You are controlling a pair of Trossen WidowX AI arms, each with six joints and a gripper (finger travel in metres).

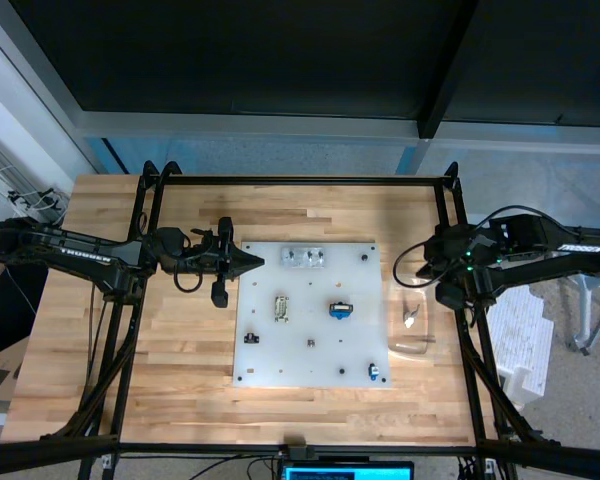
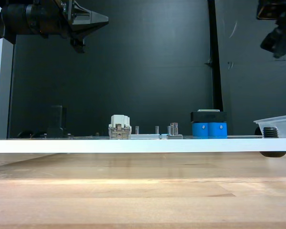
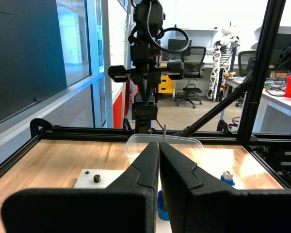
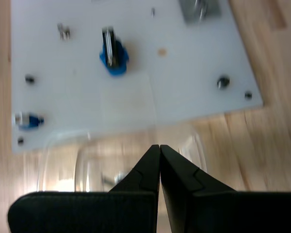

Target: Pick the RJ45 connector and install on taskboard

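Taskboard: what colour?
The taskboard is white, best in high view. Left gripper hovers over its left edge; right gripper raised near the clear tray.

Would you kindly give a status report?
Left gripper shut, high at taskboard edge. Right gripper shut, near clear tray. RJ45 connector in tray, ungrasped.

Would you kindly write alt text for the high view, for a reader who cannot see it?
A white taskboard lies on a wooden table. The shut left hand hangs at its left edge; the shut right hand hangs above a clear tray holding a small pale part, right of the board.
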